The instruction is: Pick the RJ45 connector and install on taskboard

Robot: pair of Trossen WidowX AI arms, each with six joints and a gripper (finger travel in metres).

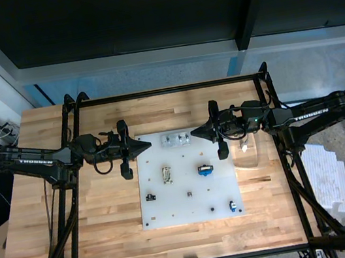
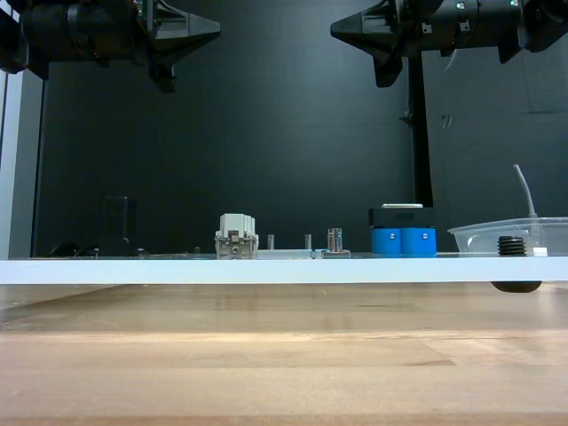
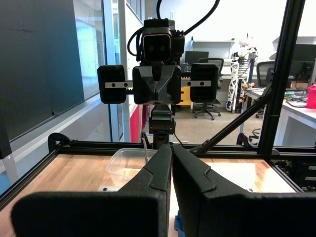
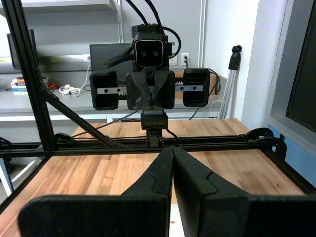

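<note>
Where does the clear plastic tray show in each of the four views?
High view: clear plastic tray beside the right edge of the taskboard; left gripper and right gripper, both shut, face each other above the board's far part.
Low view: tray at far right, beside the blue fitting.
Left wrist view: tray beyond the left gripper.
Right wrist view: not in it.
Shared landmark: the taskboard.

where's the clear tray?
Tray: high view, on the table right of the taskboard; left end effector and right end effector hover shut over its far part.
</note>
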